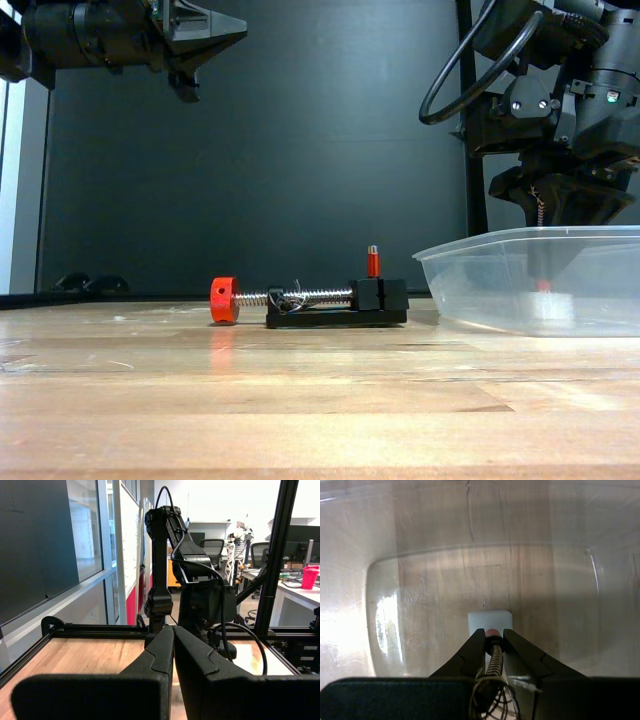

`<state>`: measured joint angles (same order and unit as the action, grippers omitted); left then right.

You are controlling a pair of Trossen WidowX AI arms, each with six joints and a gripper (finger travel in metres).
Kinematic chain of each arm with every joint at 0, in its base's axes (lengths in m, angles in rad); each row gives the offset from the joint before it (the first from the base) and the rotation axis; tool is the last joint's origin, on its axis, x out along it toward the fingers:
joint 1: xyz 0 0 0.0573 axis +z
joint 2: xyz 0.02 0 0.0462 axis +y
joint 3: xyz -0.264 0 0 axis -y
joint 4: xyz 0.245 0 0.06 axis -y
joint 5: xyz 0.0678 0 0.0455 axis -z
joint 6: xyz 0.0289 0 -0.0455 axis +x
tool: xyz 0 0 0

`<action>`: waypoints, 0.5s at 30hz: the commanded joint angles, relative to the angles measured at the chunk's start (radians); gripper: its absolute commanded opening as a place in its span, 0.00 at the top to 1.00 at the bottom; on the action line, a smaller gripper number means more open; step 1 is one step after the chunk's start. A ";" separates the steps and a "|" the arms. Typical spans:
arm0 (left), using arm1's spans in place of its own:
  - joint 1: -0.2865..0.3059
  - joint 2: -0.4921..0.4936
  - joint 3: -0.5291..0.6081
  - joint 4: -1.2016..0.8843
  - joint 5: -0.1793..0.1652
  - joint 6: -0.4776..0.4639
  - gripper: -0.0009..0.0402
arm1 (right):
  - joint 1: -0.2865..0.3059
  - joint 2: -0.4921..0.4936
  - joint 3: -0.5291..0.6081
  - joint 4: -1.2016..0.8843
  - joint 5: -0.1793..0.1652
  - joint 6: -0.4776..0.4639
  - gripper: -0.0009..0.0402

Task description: Pick the RCA connector and install on taskboard

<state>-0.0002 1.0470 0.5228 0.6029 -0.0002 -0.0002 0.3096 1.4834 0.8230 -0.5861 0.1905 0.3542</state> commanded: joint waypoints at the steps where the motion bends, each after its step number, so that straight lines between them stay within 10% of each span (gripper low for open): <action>1: 0.000 0.000 0.000 0.000 0.000 0.000 0.98 | 0.000 -0.016 0.000 0.000 -0.001 0.001 0.97; 15: 0.000 0.000 0.000 0.000 0.000 0.000 0.98 | -0.002 -0.114 0.102 -0.156 -0.008 0.005 0.97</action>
<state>-0.0002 1.0470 0.5228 0.6029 -0.0006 -0.0002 0.3073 1.3746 0.9051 -0.7185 0.1825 0.3603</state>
